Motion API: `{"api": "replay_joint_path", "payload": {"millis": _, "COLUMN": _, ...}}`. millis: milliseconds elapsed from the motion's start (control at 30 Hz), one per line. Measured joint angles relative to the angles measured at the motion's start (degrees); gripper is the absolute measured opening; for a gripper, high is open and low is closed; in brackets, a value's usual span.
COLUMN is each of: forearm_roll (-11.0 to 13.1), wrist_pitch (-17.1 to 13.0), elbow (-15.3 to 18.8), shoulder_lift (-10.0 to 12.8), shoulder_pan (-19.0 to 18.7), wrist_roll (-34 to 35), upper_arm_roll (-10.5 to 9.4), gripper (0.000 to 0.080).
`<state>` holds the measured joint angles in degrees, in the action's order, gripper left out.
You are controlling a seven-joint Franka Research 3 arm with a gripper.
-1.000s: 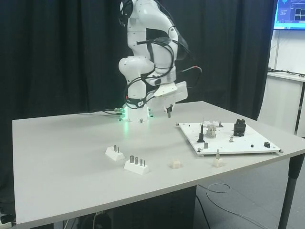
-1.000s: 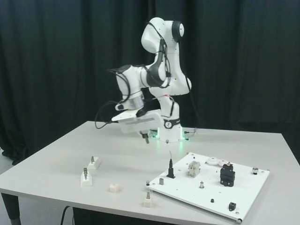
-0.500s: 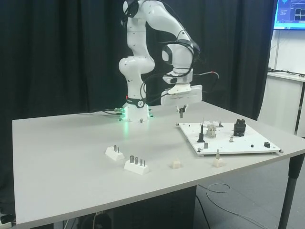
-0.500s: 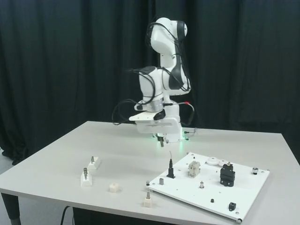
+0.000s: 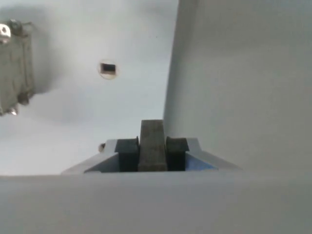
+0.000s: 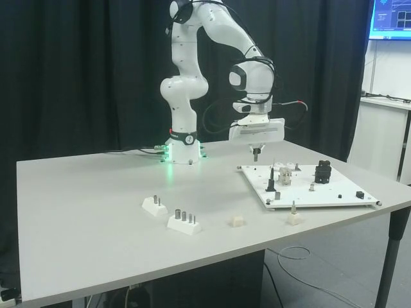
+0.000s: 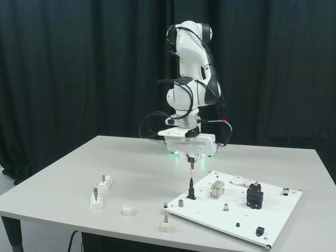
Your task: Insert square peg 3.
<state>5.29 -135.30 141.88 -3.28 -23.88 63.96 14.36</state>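
My gripper hangs above the edge of the white board that faces the arm's base, also seen in the second room view as gripper over board. In the wrist view the gripper is shut on a grey square peg, held between two black fingers. A small square hole shows in the board a short way beyond the peg's tip. The peg is still in the air, not touching the board.
The board carries a black upright pin, a metal block and a black block. On the grey table stand white holders with pegs, a small cube and a single-peg holder.
The arm has swung away from its base toward the board, carrying the gripper from over the bare table to above the board's edge. The gripper stays shut.
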Motion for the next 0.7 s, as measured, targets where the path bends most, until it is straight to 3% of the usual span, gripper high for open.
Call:
{"api": "replay_joint_path", "payload": {"millis": 367, "forearm_roll": -2.72, "wrist_pitch": -5.01, "elbow": 0.61, "shoulder_lift": 2.37, "shoulder_pan": -1.03, "wrist_roll": 10.80, "upper_arm_roll": -2.92, "gripper": 0.0114}}
{"api": "replay_joint_path", "payload": {"millis": 700, "forearm_roll": -5.27, "wrist_pitch": -10.16, "elbow": 0.55, "shoulder_lift": 5.58, "shoulder_pan": -1.40, "wrist_roll": 15.94, "upper_arm_roll": -5.03, "gripper": 0.0114}}
